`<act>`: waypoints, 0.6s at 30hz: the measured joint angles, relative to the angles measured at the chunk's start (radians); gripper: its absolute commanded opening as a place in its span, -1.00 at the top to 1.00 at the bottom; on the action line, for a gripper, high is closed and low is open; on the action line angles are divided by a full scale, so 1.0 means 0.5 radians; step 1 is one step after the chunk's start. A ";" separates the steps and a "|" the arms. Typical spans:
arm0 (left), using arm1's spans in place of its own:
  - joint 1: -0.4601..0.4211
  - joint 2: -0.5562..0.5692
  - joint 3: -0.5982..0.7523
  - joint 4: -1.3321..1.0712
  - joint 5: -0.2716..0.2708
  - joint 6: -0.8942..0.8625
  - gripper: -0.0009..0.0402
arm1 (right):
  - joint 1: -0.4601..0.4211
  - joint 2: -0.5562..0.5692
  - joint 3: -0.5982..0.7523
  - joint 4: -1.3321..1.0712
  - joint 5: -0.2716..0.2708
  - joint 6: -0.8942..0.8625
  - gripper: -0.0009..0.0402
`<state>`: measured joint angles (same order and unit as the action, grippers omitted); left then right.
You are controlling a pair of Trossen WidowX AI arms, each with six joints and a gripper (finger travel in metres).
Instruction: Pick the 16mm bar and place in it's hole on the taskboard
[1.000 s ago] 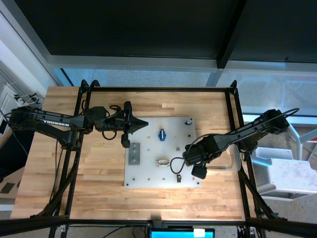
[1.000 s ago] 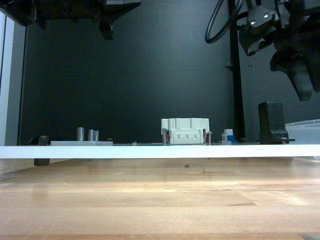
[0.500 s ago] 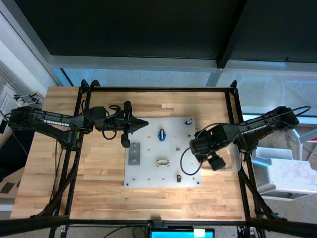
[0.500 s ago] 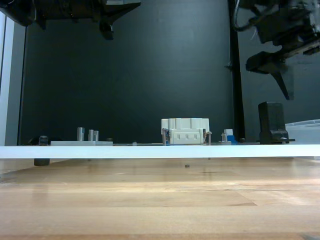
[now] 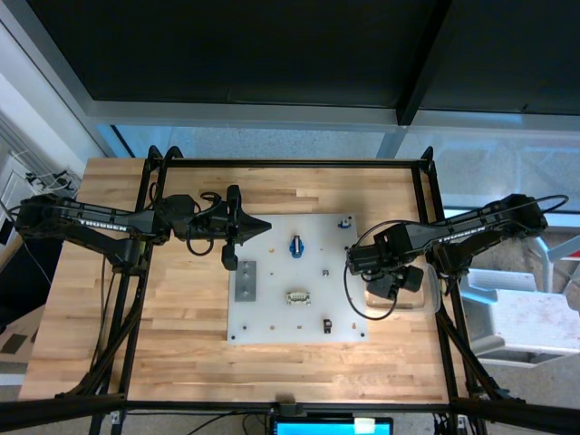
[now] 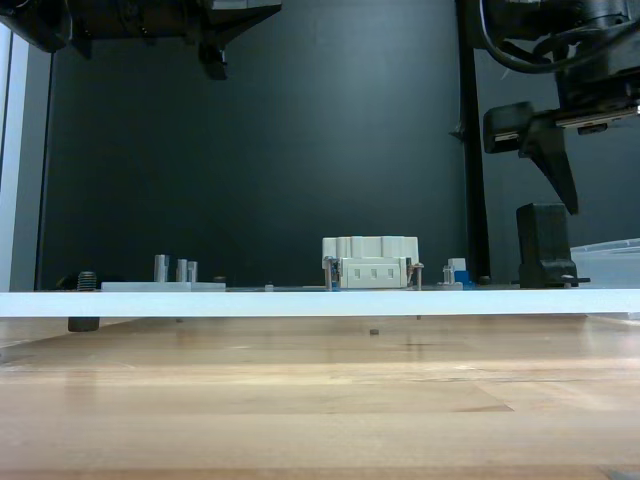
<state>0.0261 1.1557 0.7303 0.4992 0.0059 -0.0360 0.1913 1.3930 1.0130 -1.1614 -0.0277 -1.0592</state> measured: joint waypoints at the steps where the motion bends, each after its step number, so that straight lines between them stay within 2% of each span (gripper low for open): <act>1: 0.000 0.000 0.000 0.000 0.001 0.000 0.96 | -0.003 0.000 -0.011 0.005 0.000 -0.090 -0.38; 5: 0.000 0.000 0.000 0.000 0.000 0.000 0.96 | -0.008 0.003 -0.088 0.103 0.000 -0.281 -0.38; 18: 0.000 0.000 0.001 0.000 0.000 0.000 0.96 | -0.104 0.007 -0.325 0.381 -0.002 -0.483 -0.38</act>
<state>0.0261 1.1557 0.7307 0.4992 0.0059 -0.0360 0.1394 1.3964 0.8505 -0.9707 -0.0284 -1.3006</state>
